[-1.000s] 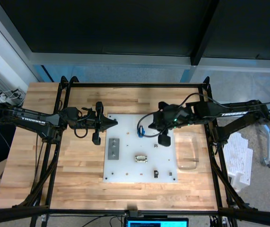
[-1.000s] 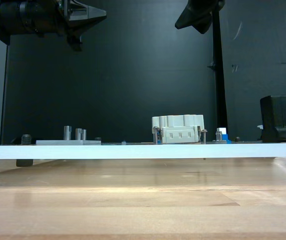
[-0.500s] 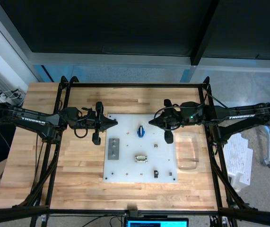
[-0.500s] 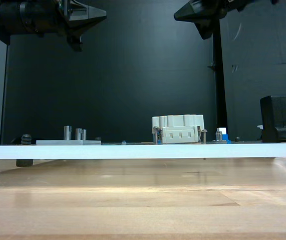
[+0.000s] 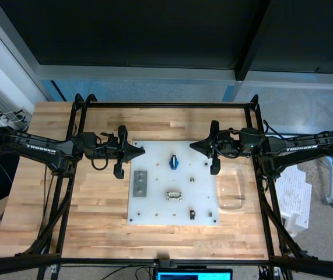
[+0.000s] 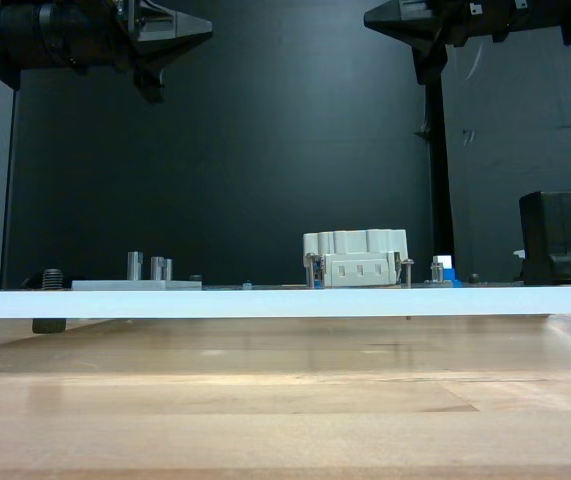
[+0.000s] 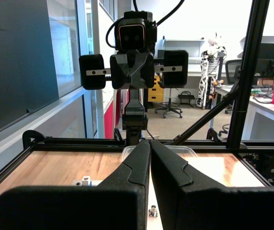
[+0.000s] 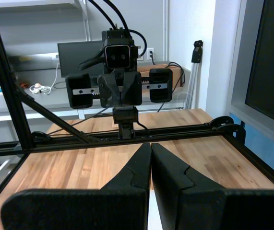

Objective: Pick the 16mm bar and install on taskboard

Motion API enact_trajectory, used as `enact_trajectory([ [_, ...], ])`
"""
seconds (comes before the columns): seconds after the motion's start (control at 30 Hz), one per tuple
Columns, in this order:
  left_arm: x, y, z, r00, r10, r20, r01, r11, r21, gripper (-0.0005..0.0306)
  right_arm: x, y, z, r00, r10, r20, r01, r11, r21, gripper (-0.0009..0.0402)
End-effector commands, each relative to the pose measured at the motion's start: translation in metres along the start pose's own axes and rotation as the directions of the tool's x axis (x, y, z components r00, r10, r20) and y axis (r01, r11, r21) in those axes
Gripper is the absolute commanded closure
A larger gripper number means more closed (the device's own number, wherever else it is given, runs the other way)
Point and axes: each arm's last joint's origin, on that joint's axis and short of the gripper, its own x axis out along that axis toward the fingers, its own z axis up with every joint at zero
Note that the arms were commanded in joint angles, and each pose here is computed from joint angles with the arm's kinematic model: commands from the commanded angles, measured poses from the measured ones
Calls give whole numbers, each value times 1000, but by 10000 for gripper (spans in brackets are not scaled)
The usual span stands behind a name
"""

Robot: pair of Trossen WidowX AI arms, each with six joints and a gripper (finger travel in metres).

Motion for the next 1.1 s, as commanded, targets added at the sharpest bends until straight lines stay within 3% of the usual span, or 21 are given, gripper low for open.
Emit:
enact_trajectory([
  [0.03, 0, 0, 0, 1000, 0, 0, 0, 1000, 0, 300, 0, 0, 0, 1000, 0, -1, 0, 1000, -2, 394],
  [1.1, 0, 0, 0, 1000, 0, 0, 0, 1000, 0, 300, -1, 0, -9, 999, 29, 36, -29, 1000, -6, 393],
])
